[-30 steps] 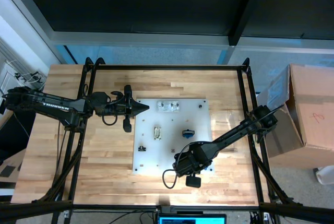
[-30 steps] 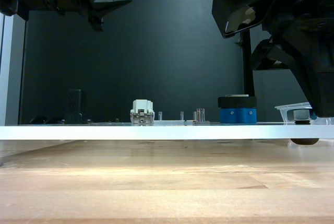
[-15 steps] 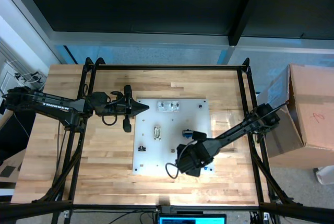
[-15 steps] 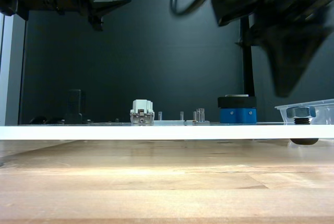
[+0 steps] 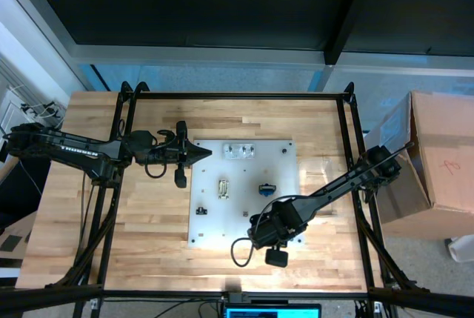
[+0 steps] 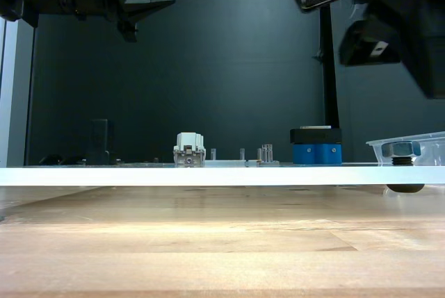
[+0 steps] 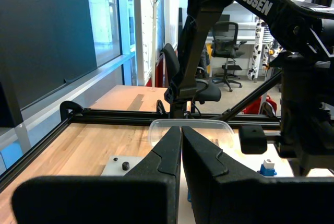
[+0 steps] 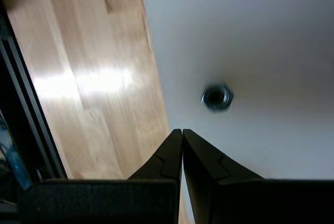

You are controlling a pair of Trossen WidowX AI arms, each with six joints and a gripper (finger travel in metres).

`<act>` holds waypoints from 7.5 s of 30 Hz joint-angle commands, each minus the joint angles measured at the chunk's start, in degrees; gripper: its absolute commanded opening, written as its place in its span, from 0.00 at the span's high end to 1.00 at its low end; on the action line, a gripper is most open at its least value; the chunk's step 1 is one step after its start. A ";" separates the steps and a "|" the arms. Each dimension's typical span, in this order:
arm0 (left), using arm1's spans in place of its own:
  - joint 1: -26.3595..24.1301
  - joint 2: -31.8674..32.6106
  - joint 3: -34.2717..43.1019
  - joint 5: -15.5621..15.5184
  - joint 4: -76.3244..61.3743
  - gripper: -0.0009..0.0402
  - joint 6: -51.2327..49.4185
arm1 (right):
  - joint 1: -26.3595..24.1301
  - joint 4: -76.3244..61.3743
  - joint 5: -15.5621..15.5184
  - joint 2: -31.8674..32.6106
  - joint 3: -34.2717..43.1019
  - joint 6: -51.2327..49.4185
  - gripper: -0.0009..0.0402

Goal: Unfasten the M12 nut and place it in the container

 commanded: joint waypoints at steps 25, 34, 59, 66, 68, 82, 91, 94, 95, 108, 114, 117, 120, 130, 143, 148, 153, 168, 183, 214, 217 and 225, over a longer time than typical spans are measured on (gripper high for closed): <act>0.00 0.02 0.00 0.02 -0.87 0.98 0.00 | -0.11 0.39 4.11 3.96 -0.39 -0.98 0.98; 0.02 0.02 0.00 0.00 -0.85 0.98 0.00 | -0.02 -7.10 20.35 1.70 -0.04 3.13 0.98; 0.00 0.02 0.00 0.02 -1.05 0.98 0.00 | -0.07 -5.68 4.17 -1.40 2.32 38.18 0.79; 0.00 0.02 0.02 0.02 -1.05 0.98 0.00 | -0.11 -5.35 6.95 -1.27 2.27 39.76 0.58; 0.00 0.02 0.00 0.02 -1.05 0.98 0.00 | -0.11 -4.94 7.56 -1.27 1.95 39.15 0.54; 0.00 0.02 0.02 0.02 -1.07 0.98 0.00 | -0.37 1.29 5.03 3.69 1.09 46.14 0.43; 0.02 0.02 0.02 0.02 -1.07 0.98 0.00 | -0.48 1.38 5.60 4.35 0.85 47.52 0.55; 0.00 0.02 0.00 0.02 -1.07 0.98 0.00 | -0.55 1.46 5.60 4.35 0.33 48.00 0.62; 0.02 0.02 0.00 0.02 -1.07 0.98 0.00 | -0.55 1.51 5.62 4.35 0.17 48.37 0.64; 0.00 0.02 0.02 0.02 -1.07 0.98 0.00 | -0.59 1.60 6.73 4.28 0.02 48.54 0.88; 0.00 0.02 0.00 0.02 -1.07 0.98 0.00 | -0.57 1.51 6.88 3.82 0.04 48.30 0.91; 0.00 0.02 0.02 0.02 -1.07 0.98 0.00 | -0.57 1.25 7.10 3.21 0.04 48.11 0.91; 0.00 0.02 0.02 0.02 -1.05 0.98 0.00 | -0.57 1.09 7.15 2.60 0.04 47.98 0.91; 0.00 0.02 0.00 0.02 -1.07 0.98 0.00 | -0.59 -1.33 7.72 -0.22 0.04 44.13 0.91; 0.00 0.02 0.00 0.02 -1.05 0.98 0.00 | -1.77 -7.98 8.63 -13.09 -6.56 16.41 0.91; 0.00 0.02 0.00 0.02 -1.07 0.98 0.00 | -2.95 -7.89 8.61 -20.37 -13.79 9.07 0.91; 0.00 0.02 0.00 0.02 -1.07 0.98 0.00 | -3.10 -5.49 8.66 -25.70 -19.43 5.92 0.91; 0.00 0.02 0.00 0.02 -1.09 0.98 0.00 | -2.80 1.60 8.63 -16.22 -17.33 10.21 0.58; 0.00 0.02 0.02 0.02 -1.25 0.98 0.00 | -2.95 -1.53 8.50 -5.11 -9.38 12.57 0.44; 0.00 0.02 0.02 0.02 -1.27 0.98 0.00 | -3.45 2.47 8.15 -6.21 -13.60 12.68 0.98; 0.00 0.02 0.02 0.02 -1.25 0.98 0.00 | -3.63 1.90 8.15 -7.54 -13.81 12.55 0.96; 0.00 0.02 0.00 0.02 -1.27 0.98 0.00 | -4.07 1.16 8.61 -14.56 -17.03 12.50 0.95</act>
